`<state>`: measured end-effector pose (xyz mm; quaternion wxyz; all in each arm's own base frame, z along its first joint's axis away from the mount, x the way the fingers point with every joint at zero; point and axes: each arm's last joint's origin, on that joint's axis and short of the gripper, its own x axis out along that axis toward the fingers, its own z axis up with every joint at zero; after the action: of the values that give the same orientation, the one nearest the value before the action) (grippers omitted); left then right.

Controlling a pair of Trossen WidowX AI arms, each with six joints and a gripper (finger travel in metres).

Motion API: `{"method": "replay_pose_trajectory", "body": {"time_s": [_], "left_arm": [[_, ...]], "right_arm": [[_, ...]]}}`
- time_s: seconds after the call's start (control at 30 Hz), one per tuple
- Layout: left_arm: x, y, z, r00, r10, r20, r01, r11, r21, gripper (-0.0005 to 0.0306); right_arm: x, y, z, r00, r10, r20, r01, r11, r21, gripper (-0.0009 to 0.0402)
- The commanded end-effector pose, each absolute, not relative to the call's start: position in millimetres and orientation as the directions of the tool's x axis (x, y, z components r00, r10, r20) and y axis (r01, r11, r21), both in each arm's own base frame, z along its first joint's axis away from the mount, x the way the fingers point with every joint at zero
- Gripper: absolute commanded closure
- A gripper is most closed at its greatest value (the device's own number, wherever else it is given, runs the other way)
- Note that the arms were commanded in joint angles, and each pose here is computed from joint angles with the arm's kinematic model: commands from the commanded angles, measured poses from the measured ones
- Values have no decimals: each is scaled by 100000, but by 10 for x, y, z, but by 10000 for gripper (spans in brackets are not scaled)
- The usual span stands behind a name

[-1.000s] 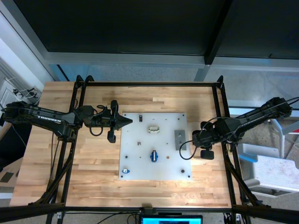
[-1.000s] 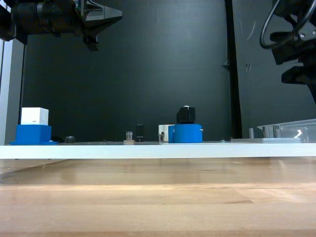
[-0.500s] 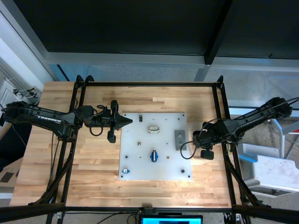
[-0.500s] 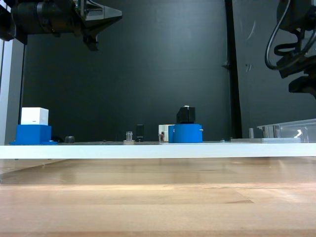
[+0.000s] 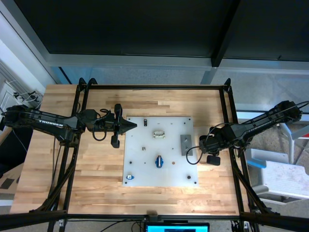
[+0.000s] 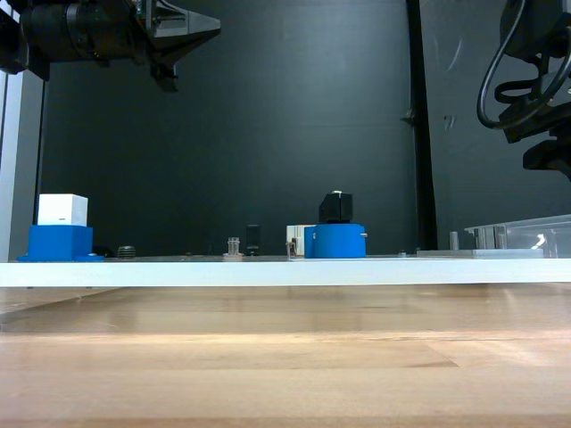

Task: Pick the 16mm cylinder and place it in the container

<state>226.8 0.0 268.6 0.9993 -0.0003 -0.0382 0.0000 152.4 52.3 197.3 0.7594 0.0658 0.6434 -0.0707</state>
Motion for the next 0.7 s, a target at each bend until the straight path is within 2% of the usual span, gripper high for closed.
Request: {"method": "replay_pose_trajectory", "body": {"time_s": [0.03, 0.43, 0.7], "left_arm": [[2268, 0, 2686, 99705, 0, 7679, 2, 100000, -20, 300], [2268, 0, 2686, 99705, 0, 7679, 2, 100000, -20, 300], [2268, 0, 2686, 99708, 38, 7641, -37, 100000, -20, 300]], "right_arm": [[1527, 524, 1974, 16396, -2475, -98616, 20459, 97880, 945, 330], [1527, 521, 1974, 16595, -3177, -98562, 22873, 97346, 714, 240], [1527, 522, 1974, 16620, -3122, -98560, 22867, 97347, 773, 223]]}}
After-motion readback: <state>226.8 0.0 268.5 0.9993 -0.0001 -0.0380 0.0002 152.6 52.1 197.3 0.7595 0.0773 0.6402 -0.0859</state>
